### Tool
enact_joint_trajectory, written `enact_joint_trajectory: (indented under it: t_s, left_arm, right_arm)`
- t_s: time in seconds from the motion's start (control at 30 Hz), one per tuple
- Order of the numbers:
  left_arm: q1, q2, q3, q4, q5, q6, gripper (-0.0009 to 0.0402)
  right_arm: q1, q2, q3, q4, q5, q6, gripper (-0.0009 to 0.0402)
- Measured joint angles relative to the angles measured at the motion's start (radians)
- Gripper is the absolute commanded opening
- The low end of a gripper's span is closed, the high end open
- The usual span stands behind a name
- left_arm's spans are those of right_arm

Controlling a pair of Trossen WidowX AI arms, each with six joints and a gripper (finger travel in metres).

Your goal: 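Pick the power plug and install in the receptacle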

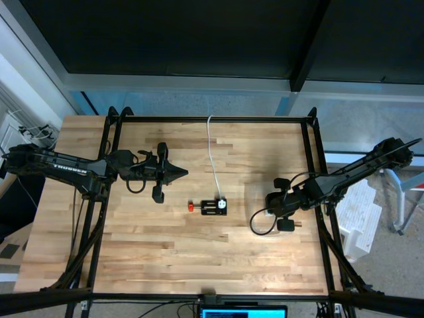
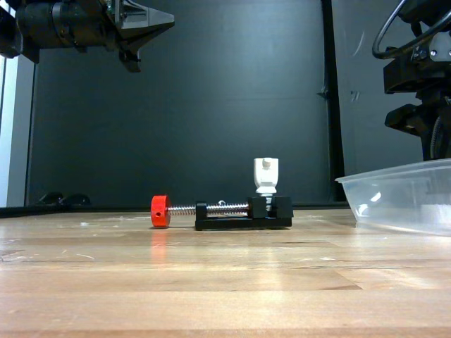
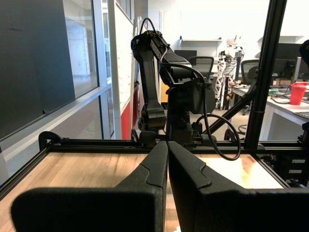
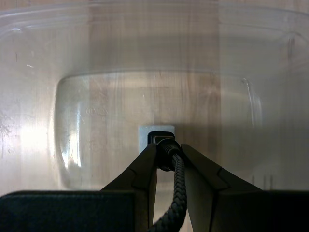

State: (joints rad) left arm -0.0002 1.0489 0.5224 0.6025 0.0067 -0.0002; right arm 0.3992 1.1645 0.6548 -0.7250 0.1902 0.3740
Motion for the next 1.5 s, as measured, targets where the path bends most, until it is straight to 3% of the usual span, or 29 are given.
enact_joint_trajectory:
  t_s: [0.2,0.3,0.5,0.7,0.83,1.5]
  left_arm:
    - [0.0,0.0,0.0,0.0,0.0,0.0,0.0]
    - [0.0,0.0,0.0,0.0,0.0,0.0,0.0]
    - [0.0,0.0,0.0,0.0,0.0,0.0,0.0]
    - [0.0,0.0,0.0,0.0,0.0,0.0,0.0]
    - [0.0,0.0,0.0,0.0,0.0,0.0,0.0]
    - [0.0,0.0,0.0,0.0,0.0,0.0,0.0]
  right_arm:
    - [0.0,-0.022,0.016,-0.019,0.001,-0.009,0.0]
    - [0.0,-0.038,0.038,-0.051,0.017,-0.01,0.0]
    - [-0.002,-0.06,0.134,-0.148,0.029,-0.019,0.0]
    - [-0.003,-0.06,0.23,-0.251,0.097,-0.024,0.0]
    - [-0.007,-0.053,0.255,-0.256,0.105,-0.025,0.0]
    - [-0.108,0.341,0.598,-0.233,0.097,-0.132,0.0]
